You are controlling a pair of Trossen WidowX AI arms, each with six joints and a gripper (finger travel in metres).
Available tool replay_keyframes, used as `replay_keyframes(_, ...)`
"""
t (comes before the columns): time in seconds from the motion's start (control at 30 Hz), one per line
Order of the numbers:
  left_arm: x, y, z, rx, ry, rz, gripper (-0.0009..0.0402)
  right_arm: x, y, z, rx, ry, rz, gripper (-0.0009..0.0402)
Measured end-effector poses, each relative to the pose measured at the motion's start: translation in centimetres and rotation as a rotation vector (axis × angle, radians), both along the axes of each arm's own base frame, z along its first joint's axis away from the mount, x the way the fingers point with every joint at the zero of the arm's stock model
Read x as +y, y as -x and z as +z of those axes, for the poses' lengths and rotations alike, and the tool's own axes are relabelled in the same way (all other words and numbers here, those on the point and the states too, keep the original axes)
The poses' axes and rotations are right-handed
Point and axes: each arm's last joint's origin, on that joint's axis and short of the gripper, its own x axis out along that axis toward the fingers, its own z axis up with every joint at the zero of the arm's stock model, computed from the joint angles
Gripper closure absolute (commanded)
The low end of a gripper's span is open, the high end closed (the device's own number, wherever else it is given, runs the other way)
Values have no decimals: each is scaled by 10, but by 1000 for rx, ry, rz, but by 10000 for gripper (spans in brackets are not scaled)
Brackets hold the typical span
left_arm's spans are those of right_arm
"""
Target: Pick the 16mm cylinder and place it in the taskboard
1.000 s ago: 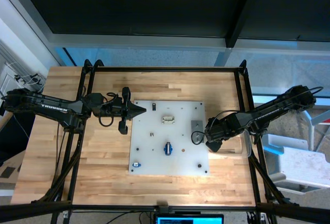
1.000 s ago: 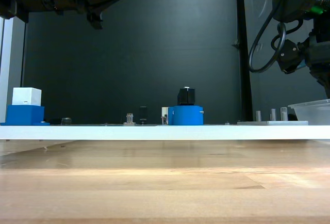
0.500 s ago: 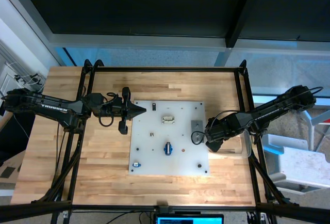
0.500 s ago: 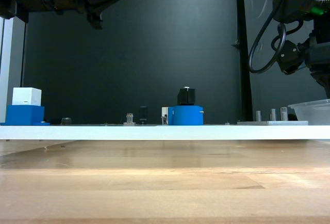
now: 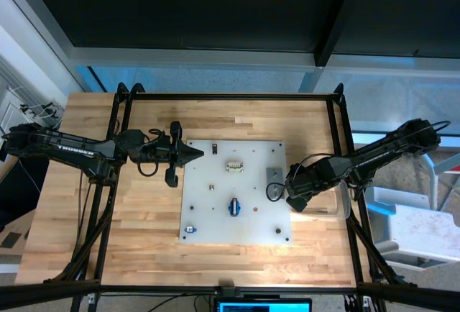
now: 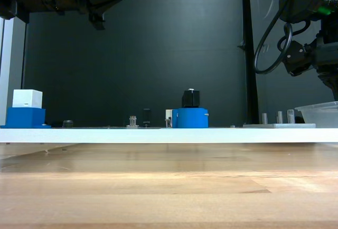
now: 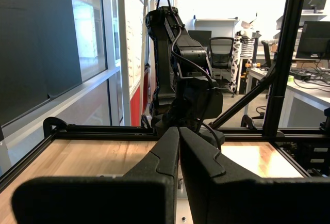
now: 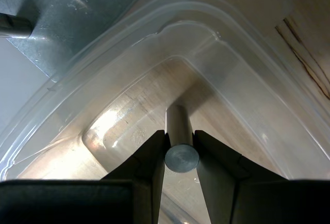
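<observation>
Grey 16mm cylinder [image 8: 181, 158] in right claw [image 8: 180, 140]

Left hand [image 5: 198, 152] over taskboard [image 5: 251, 215] edge; right hand [image 8: 180, 134], cylinder [image 8: 181, 158] in bin [image 8: 242, 100].

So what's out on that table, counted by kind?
Grippers: 2 (left gripper raised at the taskboard's left edge; right gripper in the clear plastic bin)
Taskboard: 1
Clear plastic bin: 1
16mm cylinder: 1, clamped by the right gripper
Total: 5
</observation>
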Motion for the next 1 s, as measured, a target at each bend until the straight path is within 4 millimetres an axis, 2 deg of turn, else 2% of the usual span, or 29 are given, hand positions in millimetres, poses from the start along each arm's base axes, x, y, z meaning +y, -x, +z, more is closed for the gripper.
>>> replay_keyframes(0.6, 0, 0, 0, 0, 0, 0, 393, 0, 0, 2, -3, -8, 2, 350)
replay_keyframes(1.0, 0, 0, 0, 0, 0, 0, 393, 0, 0, 28, 18, 2, 57, 350)
